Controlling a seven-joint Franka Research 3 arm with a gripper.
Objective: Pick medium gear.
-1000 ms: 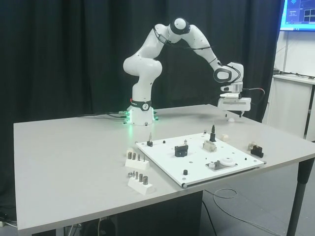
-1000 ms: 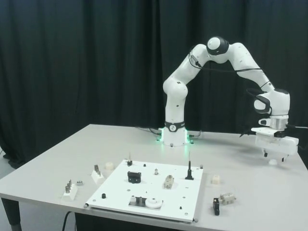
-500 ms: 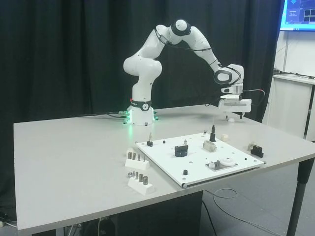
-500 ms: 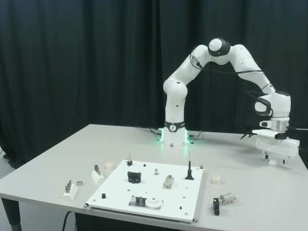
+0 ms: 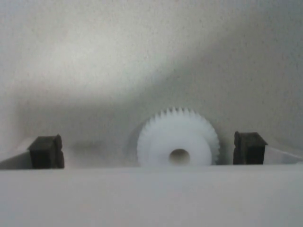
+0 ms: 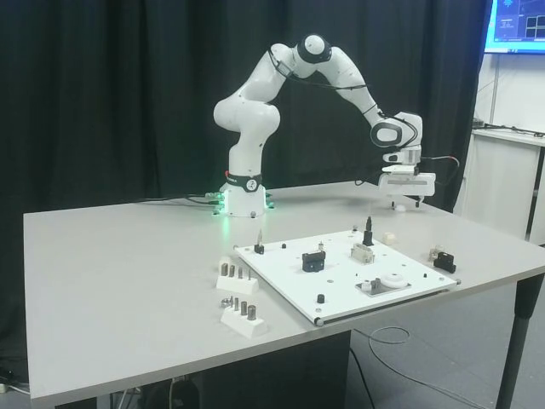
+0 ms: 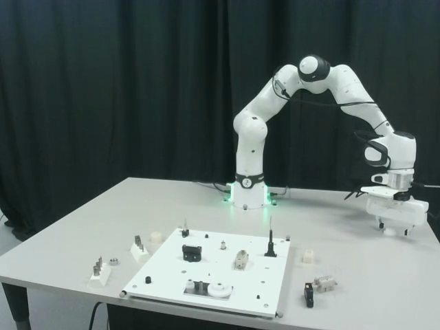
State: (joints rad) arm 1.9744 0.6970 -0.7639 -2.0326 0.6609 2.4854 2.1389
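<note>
Looking down from the wrist, the end effector [image 5: 147, 151] is standing spread wide, its two black fingertips [image 5: 46, 152] on either side of a white gear [image 5: 178, 138] that is lying flat on the grey worktop [image 5: 94, 56]. The gear is sitting nearer one fingertip than the other, apparently touching neither. It is toothed all round, with a round hole at its centre, and its near part is hiding behind the wrist housing.

Turning to the first room view, the arm [image 6: 281, 77] is reaching out to the far side of the worktop [image 6: 111, 264], well apart from the white board [image 6: 341, 273]. The end effector [image 6: 406, 201] is sitting lower and farther out than a second ago, now hovering just above the surface with the gear [image 6: 398, 206] showing as a small white shape beneath it.

In the second room view, the end effector [image 7: 392, 227] is likewise lower than before, with the gear [image 7: 390, 232] under it. I judge the descent is nearly finished, and closing on the gear is what is coming next.
</note>
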